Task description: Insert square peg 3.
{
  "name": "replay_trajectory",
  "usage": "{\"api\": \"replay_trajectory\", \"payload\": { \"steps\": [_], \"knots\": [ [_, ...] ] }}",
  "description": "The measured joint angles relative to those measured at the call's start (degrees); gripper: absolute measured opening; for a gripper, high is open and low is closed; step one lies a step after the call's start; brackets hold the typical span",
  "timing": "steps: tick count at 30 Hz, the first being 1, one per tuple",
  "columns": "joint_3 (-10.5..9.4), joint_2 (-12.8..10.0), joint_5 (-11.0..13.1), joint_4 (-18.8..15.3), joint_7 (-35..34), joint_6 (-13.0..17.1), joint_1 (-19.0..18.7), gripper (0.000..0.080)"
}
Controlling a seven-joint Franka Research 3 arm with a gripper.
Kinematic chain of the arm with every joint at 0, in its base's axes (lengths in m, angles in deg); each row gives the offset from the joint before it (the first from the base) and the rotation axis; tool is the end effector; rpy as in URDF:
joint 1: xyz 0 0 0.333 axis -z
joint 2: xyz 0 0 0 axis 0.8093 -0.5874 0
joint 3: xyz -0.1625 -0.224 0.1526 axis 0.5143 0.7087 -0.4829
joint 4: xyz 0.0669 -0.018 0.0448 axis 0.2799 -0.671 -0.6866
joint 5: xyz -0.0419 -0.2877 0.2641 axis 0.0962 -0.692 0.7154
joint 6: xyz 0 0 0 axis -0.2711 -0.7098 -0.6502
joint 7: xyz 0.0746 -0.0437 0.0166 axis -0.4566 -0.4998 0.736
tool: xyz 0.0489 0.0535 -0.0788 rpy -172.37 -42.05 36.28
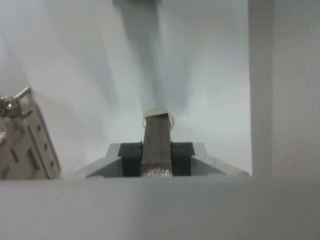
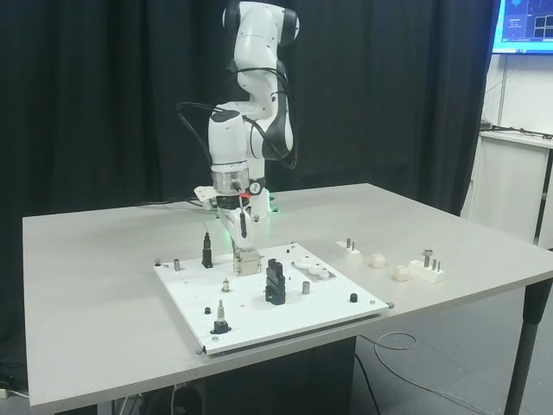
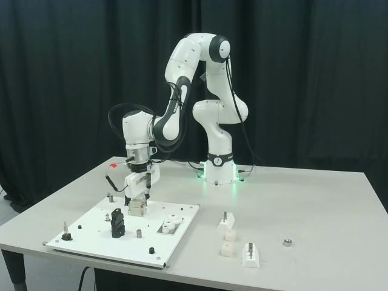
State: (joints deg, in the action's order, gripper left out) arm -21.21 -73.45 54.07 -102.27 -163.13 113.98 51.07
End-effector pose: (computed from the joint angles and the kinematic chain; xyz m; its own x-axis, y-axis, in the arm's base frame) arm 0.4182 -0.2334 0.2212 -0.8041 -0.5901 -0.0720 -0.5940 0.8023 0.0583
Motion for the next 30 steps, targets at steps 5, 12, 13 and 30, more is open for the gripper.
{"api": "replay_trajectory", "payload": {
  "steps": [5,12,13,30],
  "knots": [
    [0.0,0.0,0.0,-0.1,0.1,0.1,-0.1,0.0114],
    [0.0,0.0,0.0,-0.1,1.2,0.3,-0.2,0.0114],
    [0.0,0.0,0.0,-0.1,1.4,0.3,-0.2,0.0114],
    [0.08,0.1,0.0,-0.3,7.0,0.4,-0.2,0.0114]
  ]
}}
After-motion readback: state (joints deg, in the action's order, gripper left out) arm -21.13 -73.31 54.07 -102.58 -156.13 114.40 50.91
